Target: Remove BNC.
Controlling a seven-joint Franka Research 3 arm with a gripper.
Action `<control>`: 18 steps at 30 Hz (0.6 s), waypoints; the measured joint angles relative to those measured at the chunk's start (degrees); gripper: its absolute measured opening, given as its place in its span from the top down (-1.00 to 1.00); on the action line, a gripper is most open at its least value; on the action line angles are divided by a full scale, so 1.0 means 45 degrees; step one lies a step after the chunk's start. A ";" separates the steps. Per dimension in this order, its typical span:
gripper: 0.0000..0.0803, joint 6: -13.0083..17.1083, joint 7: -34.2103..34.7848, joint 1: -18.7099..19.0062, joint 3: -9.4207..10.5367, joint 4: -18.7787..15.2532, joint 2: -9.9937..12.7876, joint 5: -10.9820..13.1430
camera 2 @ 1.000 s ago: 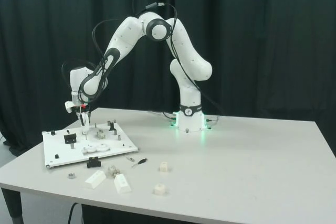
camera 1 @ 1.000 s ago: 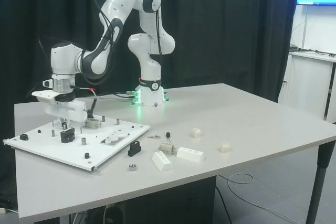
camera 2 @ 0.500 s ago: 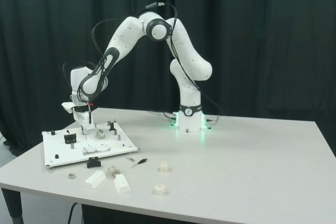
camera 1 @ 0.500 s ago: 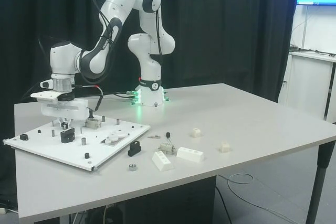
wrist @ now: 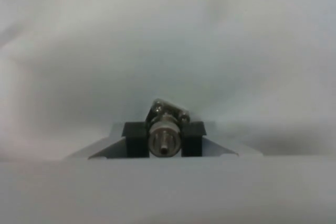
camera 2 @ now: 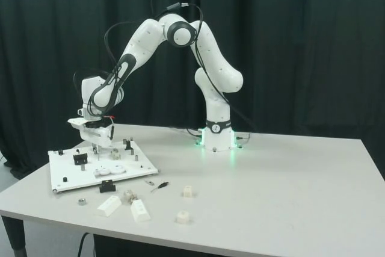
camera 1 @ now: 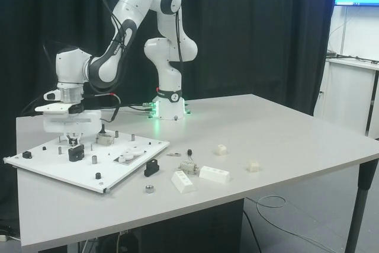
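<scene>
— Where is the BNC connector (wrist: 165,132)?

— In the wrist view, clamped between the gripper (camera 1: 72,141)'s black fingers (wrist: 135,139), which are nearly closed on it, above the white board (camera 1: 127,169).

— And past the board?

— Small white blocks (camera 1: 214,174) on the grey table (camera 1: 284,134); farther off, the arm's base (camera 1: 169,106).

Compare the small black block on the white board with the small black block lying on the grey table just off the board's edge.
The black block on the board sits on the white board, just below the gripper. The black block on the table lies on the grey table, away from the gripper. The first stands among the board's pegs; the second lies among loose parts. Both are small and black.
</scene>
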 joint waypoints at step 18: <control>0.68 -0.0011 -0.2684 -0.0001 -0.0029 0.0002 0.0010 0.0166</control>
